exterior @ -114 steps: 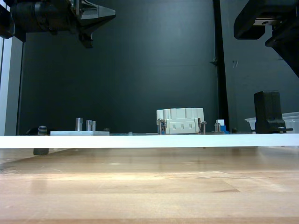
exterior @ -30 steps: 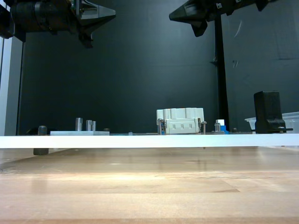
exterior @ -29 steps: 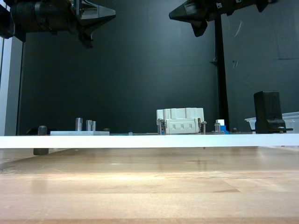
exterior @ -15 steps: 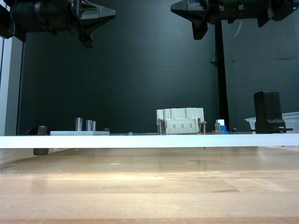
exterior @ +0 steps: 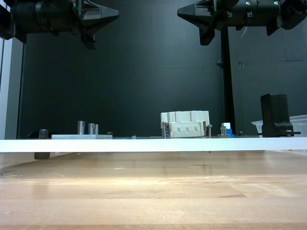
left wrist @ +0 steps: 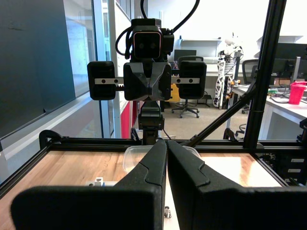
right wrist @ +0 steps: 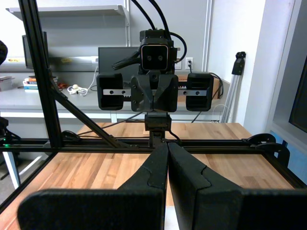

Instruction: Pick the 16mm bar and install on taskboard

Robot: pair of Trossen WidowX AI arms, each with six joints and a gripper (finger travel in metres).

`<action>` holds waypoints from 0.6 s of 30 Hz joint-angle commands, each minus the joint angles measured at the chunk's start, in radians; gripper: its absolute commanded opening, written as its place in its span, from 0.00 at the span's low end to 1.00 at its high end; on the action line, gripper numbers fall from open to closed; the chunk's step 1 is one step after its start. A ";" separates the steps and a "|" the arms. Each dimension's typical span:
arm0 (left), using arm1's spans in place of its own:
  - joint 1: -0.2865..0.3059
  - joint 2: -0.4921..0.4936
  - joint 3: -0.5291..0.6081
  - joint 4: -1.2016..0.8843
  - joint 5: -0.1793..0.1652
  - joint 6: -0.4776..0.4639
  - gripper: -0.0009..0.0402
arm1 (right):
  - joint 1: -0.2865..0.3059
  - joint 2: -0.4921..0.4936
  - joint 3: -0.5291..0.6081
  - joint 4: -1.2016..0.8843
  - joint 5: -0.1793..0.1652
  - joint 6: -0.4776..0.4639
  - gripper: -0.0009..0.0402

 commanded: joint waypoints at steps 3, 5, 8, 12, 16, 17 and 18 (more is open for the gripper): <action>0.000 0.000 0.000 0.000 0.000 0.000 0.02 | 0.000 0.000 -0.014 0.014 0.003 0.001 0.02; 0.000 0.000 0.000 0.000 0.000 0.000 0.02 | 0.000 0.000 -0.019 0.014 0.019 0.002 0.02; 0.000 0.000 0.000 0.000 0.000 0.000 0.02 | 0.000 0.000 -0.024 0.015 0.020 0.001 0.02; 0.000 0.000 0.000 0.000 0.000 0.000 0.02 | 0.002 0.000 -0.022 0.015 0.007 0.010 0.02; 0.000 0.000 0.000 0.000 0.000 0.000 0.02 | 0.002 0.000 -0.022 0.021 0.001 0.022 0.02; 0.000 0.000 0.000 0.000 0.000 0.000 0.02 | 0.002 0.000 -0.023 0.021 0.000 0.022 0.02; 0.000 0.000 0.000 0.000 0.000 0.000 0.02 | 0.003 0.000 -0.023 0.021 0.000 0.022 0.02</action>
